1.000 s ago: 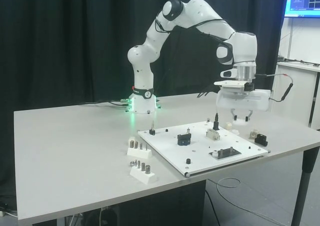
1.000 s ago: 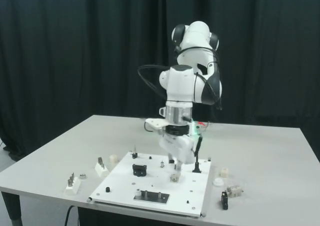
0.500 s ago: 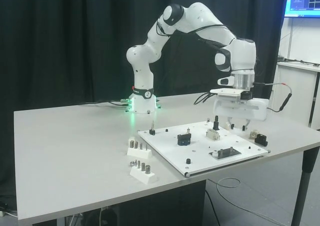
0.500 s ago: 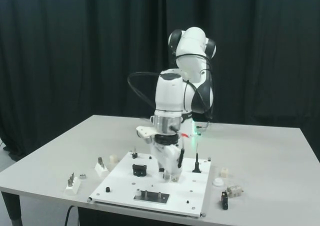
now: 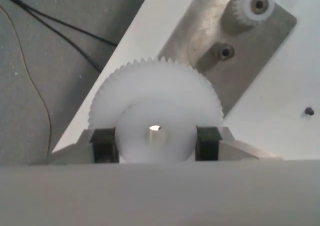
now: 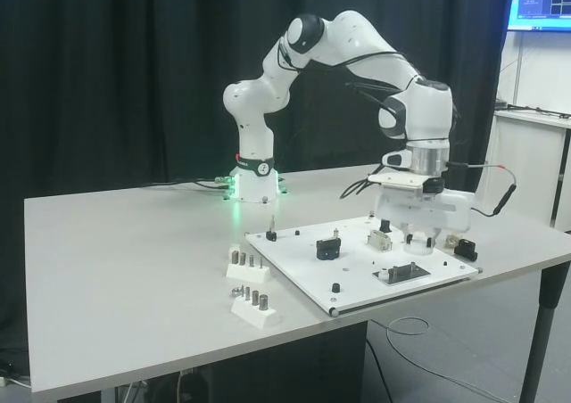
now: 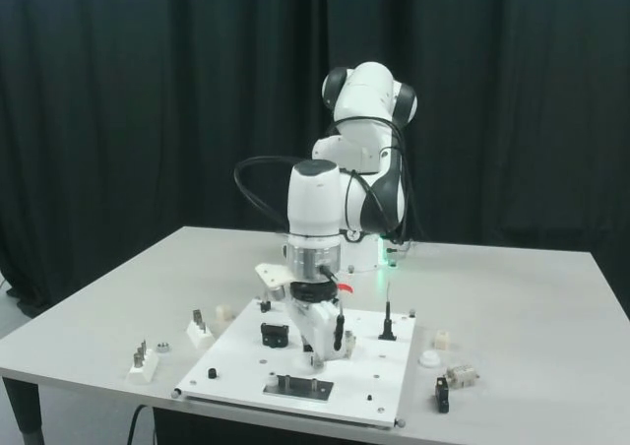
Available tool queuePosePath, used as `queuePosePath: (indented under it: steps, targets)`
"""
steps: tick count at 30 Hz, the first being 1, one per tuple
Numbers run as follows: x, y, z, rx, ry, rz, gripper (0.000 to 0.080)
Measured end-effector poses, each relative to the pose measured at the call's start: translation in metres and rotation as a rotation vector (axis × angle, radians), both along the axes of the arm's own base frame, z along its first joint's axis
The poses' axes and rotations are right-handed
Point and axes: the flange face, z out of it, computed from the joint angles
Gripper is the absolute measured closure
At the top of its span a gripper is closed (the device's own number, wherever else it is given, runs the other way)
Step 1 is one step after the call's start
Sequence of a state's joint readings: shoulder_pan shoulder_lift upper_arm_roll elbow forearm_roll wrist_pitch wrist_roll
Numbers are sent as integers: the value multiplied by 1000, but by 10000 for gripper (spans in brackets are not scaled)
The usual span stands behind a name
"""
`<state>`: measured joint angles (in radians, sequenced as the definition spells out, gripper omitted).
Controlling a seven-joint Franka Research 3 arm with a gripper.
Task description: Insert large gear.
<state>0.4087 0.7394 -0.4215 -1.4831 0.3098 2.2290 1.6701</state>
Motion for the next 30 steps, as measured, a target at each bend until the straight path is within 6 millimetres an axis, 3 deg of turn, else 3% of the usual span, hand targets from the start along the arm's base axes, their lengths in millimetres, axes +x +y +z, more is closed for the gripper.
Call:
queuePosePath:
  steps: [14, 30]
  targets:
    - [-1, 8, -21, 7, 37, 11, 470]
    - [-3, 9, -28, 9, 66, 13, 470]
